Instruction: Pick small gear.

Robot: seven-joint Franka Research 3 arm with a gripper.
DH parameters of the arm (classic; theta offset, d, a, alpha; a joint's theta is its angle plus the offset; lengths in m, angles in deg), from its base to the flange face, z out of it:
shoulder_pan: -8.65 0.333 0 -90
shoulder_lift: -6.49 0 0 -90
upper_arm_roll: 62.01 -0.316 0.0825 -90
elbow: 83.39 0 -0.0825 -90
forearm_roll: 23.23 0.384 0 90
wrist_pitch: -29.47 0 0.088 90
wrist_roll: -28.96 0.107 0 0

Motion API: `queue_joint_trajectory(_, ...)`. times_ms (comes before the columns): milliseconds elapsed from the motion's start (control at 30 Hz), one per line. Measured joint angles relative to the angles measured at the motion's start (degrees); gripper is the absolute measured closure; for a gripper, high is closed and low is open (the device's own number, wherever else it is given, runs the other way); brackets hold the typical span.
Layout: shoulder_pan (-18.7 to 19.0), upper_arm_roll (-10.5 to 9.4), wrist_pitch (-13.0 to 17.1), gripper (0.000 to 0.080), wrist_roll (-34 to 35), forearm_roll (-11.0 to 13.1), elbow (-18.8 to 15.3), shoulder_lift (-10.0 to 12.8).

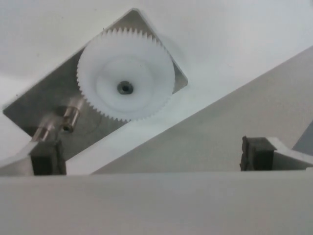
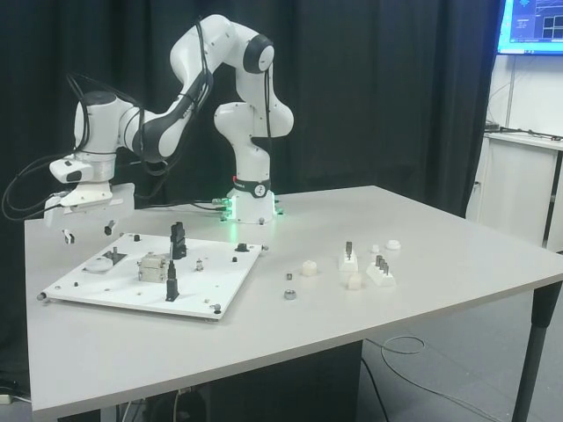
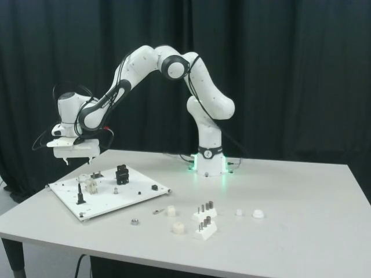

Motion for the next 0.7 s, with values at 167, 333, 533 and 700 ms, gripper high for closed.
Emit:
queue_joint_trajectory(167,0.0,0.00,-0.2,0.0003,0.0,0.0,-0.3,-0.5)
queue_joint_trajectory(333,0.0,0.00,-0.2,0.0003,0.1,0.0,-0.9,-1.2)
queue_joint_trajectory(533,0.0,0.00,-0.2,0.0003,0.1,0.0,-1.4,-2.0)
queue_joint_trajectory(700,0.1,0.00,-0.6,0.0003,0.1,0.0,-1.5,-2.4)
